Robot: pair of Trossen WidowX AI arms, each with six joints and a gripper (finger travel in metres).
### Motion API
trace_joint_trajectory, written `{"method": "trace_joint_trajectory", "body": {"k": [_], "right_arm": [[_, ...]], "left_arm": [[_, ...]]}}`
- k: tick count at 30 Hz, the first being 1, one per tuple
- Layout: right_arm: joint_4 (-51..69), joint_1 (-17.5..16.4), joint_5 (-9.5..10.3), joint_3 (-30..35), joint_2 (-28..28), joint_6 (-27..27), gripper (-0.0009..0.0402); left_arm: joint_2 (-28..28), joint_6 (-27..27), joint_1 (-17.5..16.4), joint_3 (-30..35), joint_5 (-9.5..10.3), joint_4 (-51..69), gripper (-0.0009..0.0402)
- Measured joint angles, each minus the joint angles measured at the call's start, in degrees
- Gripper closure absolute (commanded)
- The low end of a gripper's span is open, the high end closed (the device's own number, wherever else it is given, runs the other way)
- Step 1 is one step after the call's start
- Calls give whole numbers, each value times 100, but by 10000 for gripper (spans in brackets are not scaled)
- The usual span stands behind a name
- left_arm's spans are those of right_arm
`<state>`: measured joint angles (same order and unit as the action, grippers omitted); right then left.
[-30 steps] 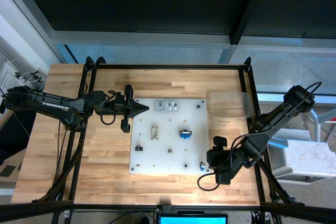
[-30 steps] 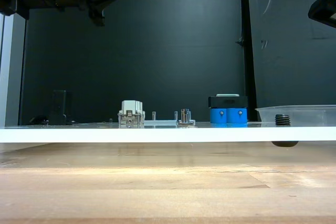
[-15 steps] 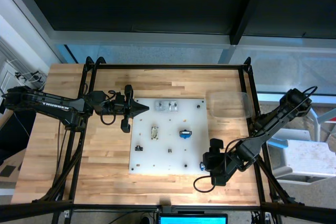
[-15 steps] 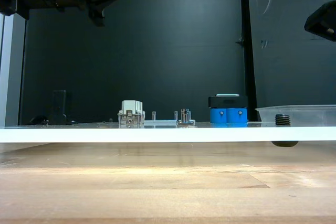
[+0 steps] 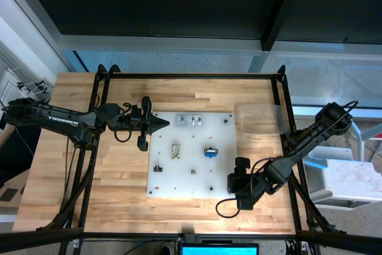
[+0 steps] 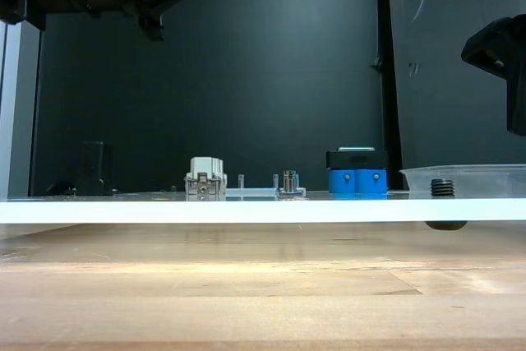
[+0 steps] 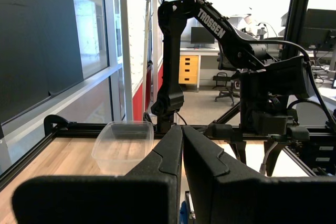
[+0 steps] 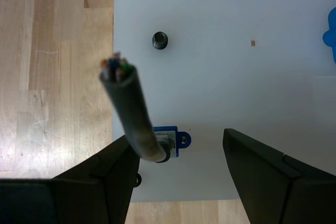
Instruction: Remove the rj45 connector and place it in the container
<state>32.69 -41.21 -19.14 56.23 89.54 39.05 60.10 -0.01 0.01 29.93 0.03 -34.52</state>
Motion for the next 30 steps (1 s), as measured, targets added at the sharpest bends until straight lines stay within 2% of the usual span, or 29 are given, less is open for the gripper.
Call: {"method": "trace_joint_trajectory", "body": {"k": [16,30], "right_arm": [[-24,-2,26,-94,0,-37,237],[-195,-7,125,-105,0,-68,342]], "left_arm": [[0,0,0,2,2,-2,393],[0,0,0,2,2,-2,393]]}}
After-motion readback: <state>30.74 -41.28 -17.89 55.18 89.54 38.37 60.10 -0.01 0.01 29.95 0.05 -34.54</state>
